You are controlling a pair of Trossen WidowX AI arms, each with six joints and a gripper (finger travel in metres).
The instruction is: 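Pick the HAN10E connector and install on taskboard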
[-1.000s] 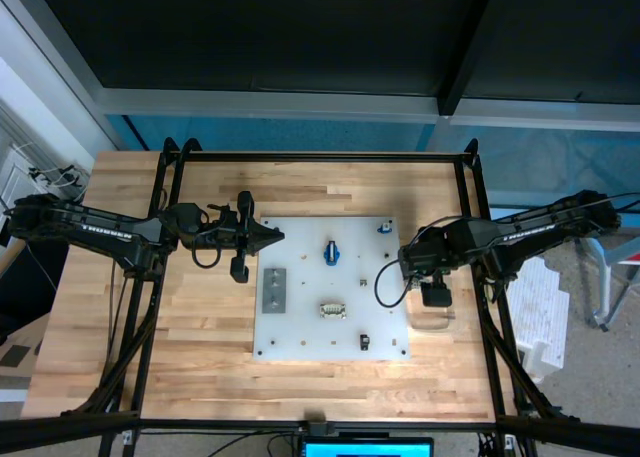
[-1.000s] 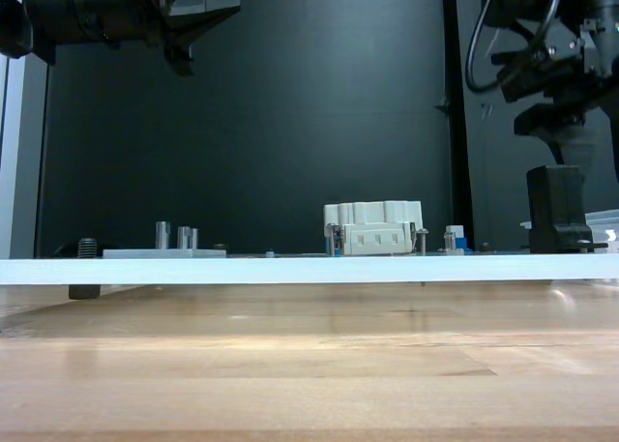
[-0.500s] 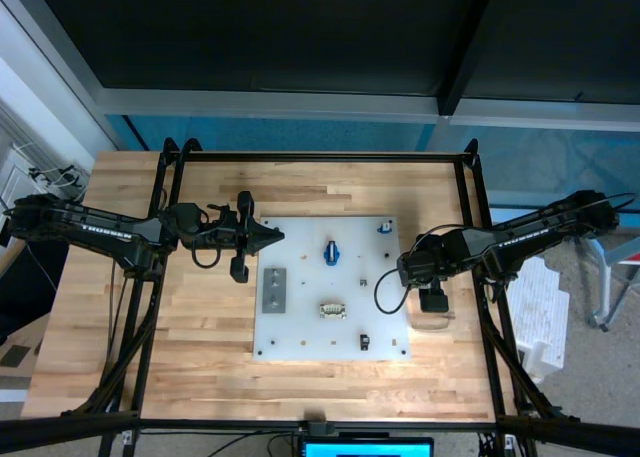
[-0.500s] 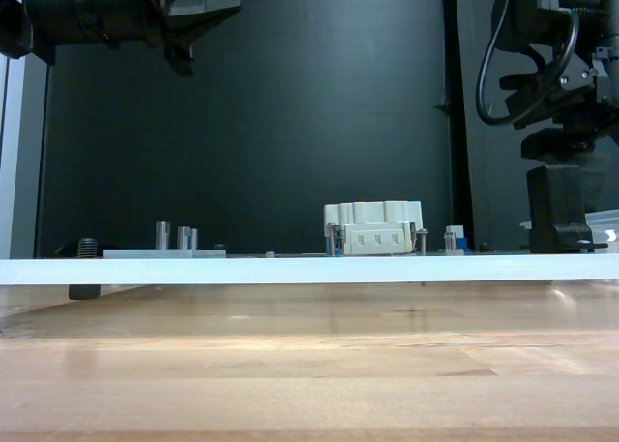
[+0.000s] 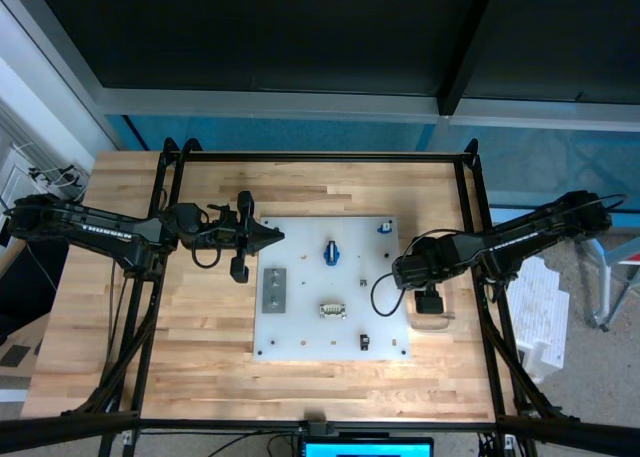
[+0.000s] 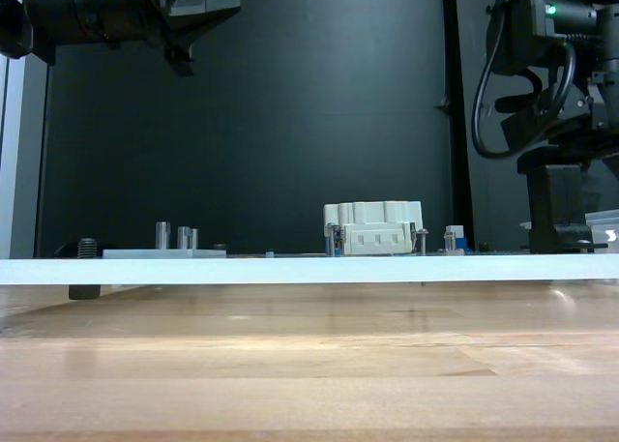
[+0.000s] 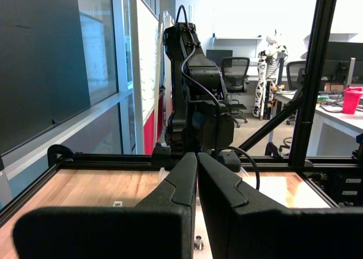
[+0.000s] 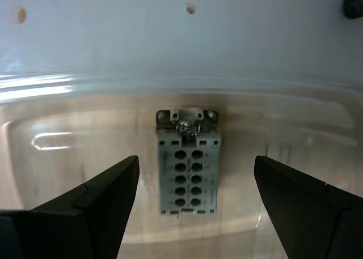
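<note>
The only container here is a clear plastic tray (image 5: 441,326), glossy and round-cornered, sitting on the wooden worktop (image 5: 180,327) just beside the right edge of the taskboard (image 5: 300,329). Inside it lies one thing, the HAN10E connector (image 8: 188,169). It is a small pale grey plastic block lying flat, its face showing two columns of five round holes, with a little metal bracket and a screw at one end. The wood grain shows through the tray floor around it.

The right gripper (image 5: 430,300) hangs low over the tray. Its black jaws are spread wide, one on each side of the connector, and neither touches it.

The taskboard is a flat, matte white square plate. It carries a blue knob (image 5: 331,252), a dull grey metal block (image 5: 273,290) with short posts, and a beige ribbed socket (image 6: 373,227) with metal ends.

The left gripper (image 7: 197,157) is held high near the board's far left corner, well apart from the tray, with its jaws pressed together on nothing.
</note>
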